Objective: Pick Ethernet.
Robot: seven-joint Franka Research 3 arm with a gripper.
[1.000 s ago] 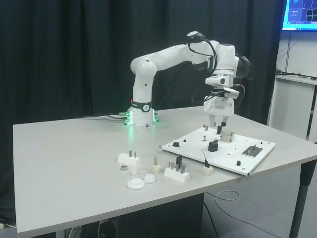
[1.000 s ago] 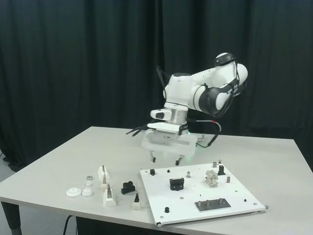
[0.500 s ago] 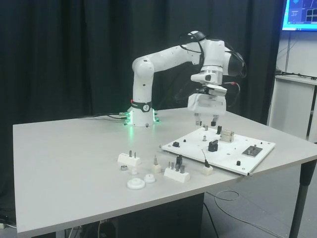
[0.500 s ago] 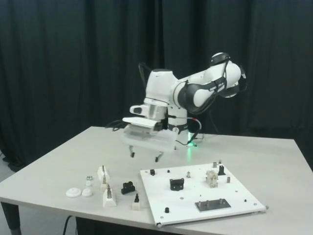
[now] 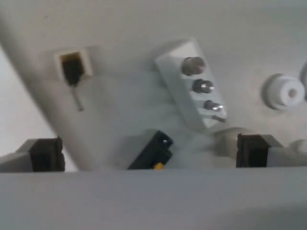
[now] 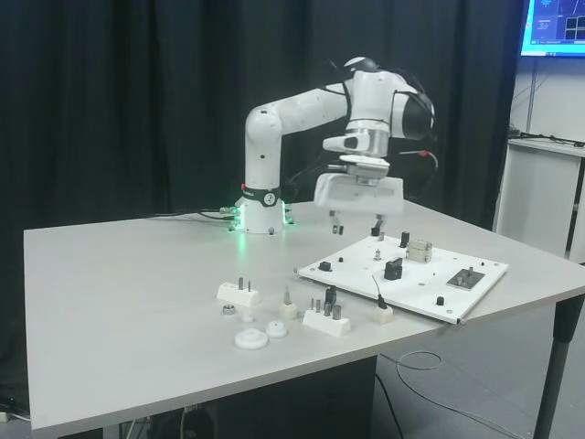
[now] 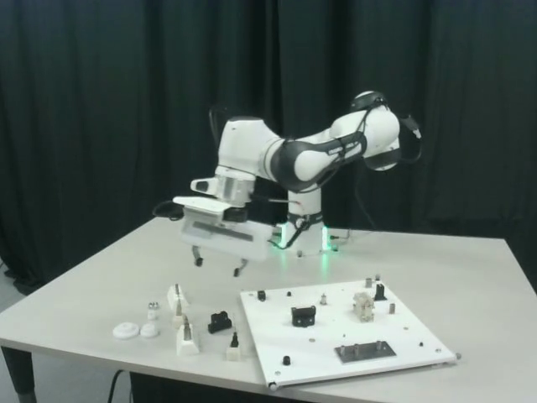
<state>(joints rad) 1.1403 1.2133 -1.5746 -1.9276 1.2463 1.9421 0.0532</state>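
**Claw wide open and empty, Ethernet sitting in its holder near the front edge**

Nearest the front edge of the grey desk (image 6: 119,302) you've got the Ethernet (image 6: 382,311) (image 7: 233,348) (image 5: 73,67). It's a black plug sat in a small white holder. It stands upright, so its long axis runs vertical, with a thin black stem pointing up and maybe leaning a touch. It's just beside the edge of the white board (image 6: 475,294) (image 7: 277,336), in the gap between the board and the white block with three pins (image 6: 327,320) (image 7: 186,337) (image 5: 192,84). Nothing is touching it.

Also up front are two white gears (image 6: 249,340) (image 7: 127,330), side by side, on the far side of the pin block from the Ethernet.

A bit farther back is a small black part (image 7: 220,320) (image 5: 151,151), lying on the desk just beside the pin block.

Farther again, the claw (image 6: 356,222) (image 7: 217,262) (image 5: 148,153) hangs in the air well above the desk. Its fingers (image 5: 45,154) are spread wide and there's nothing between them. From the wrist view, the Ethernet, the pin block and the black part are all below it, well apart from the fingertips.

At the very back is the white arm's base (image 6: 259,212), with green light glowing around it.
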